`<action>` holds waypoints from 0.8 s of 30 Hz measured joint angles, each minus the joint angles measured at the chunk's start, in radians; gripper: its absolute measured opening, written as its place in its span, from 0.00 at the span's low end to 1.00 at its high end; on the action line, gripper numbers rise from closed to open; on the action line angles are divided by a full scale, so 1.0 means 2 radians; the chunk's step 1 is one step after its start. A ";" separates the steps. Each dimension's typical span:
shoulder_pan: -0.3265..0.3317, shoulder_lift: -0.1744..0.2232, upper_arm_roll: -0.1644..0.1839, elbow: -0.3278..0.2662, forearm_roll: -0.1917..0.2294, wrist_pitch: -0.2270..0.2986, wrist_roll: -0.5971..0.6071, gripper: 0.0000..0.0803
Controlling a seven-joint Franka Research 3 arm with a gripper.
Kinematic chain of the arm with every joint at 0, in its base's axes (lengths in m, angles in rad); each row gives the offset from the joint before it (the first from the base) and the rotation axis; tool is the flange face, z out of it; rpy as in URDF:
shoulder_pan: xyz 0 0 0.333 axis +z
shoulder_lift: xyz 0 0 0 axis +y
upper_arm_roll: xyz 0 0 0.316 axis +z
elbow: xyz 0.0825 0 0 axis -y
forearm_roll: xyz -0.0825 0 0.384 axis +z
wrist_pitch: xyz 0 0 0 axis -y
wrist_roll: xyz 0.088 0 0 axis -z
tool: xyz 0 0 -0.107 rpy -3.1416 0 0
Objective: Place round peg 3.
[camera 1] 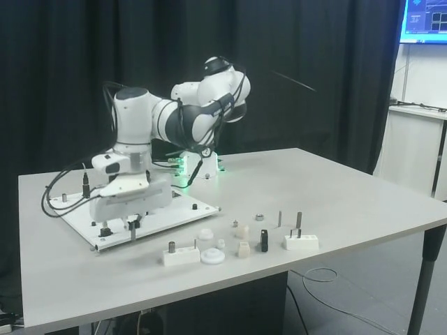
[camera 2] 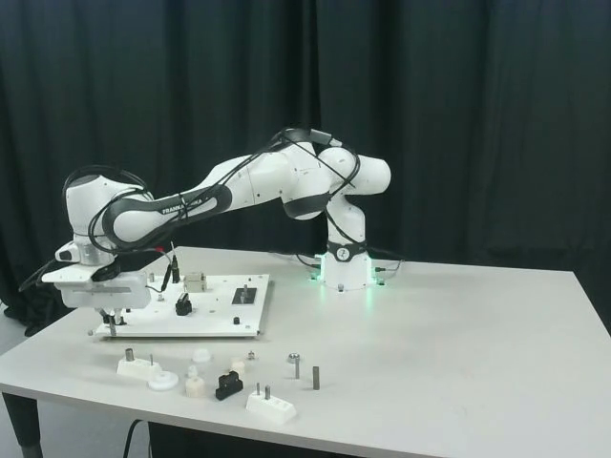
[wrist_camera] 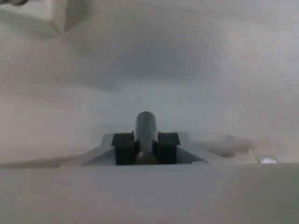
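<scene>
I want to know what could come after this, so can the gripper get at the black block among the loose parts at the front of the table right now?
Probably not yet: the gripper is shut on the round peg over the white board; the black block stands unobstructed.

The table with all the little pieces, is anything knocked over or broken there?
Nothing stands out. The small parts on the grey table stand upright in front of the white board, none spilled or visibly broken. The gripper holds the round peg straight between its fingers, over the board's near corner.
</scene>
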 joint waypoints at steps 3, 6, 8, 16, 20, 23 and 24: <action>-0.009 -0.001 0.015 0.015 -0.015 0.002 0.008 0.13; -0.018 -0.003 0.029 0.028 -0.030 0.003 0.015 0.13; -0.023 -0.006 0.039 0.035 -0.039 0.004 0.020 0.13; -0.045 -0.015 0.075 0.063 -0.072 0.006 0.036 0.13; -0.055 -0.020 0.093 0.075 -0.088 0.009 0.043 0.13; -0.062 -0.023 0.105 0.083 -0.098 0.012 0.046 0.13; -0.065 -0.024 0.109 0.085 -0.102 0.014 0.046 0.13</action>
